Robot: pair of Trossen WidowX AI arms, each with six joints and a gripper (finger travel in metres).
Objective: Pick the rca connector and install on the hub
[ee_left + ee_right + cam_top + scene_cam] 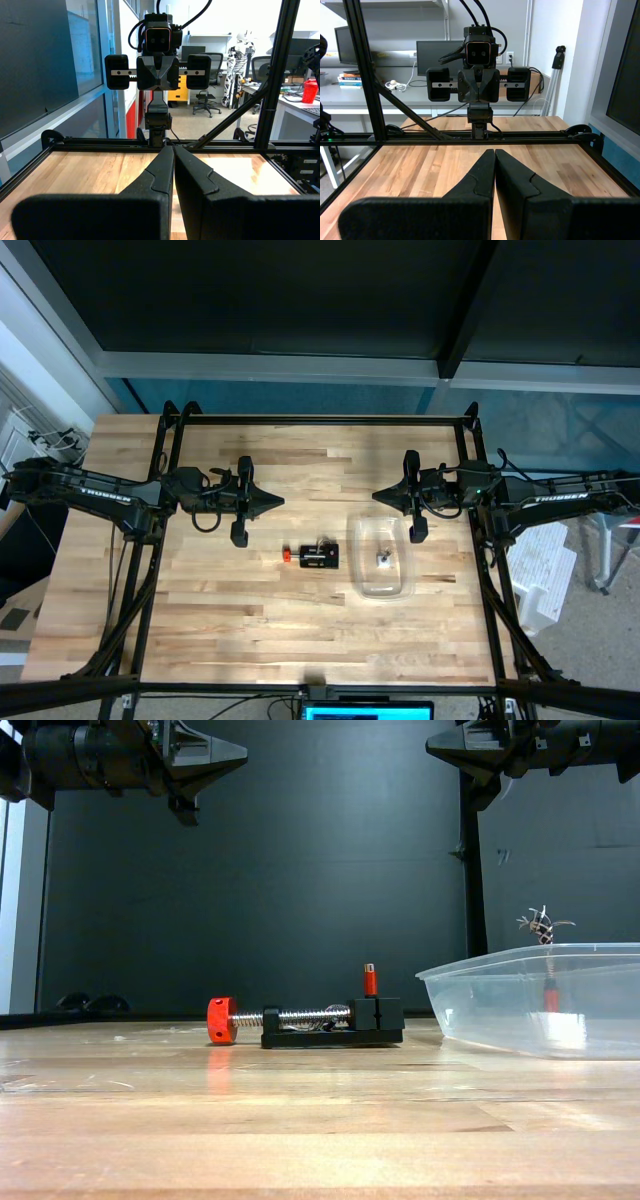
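**Two closed tools above one hub and one tray**

On the wooden surface (200,620) lies one black hub (318,557), its red knob toward the left arm's side. Just beside it, on the right arm's side, sits one clear tray (361,586). The single rca connector (382,559) lies inside the tray, apart from the hub. Farther back, the left arm (100,498) and right arm (550,498) each read TROSSEN. The left tool (278,502) and right tool (378,497) face each other above the surface, tips pressed together, empty.
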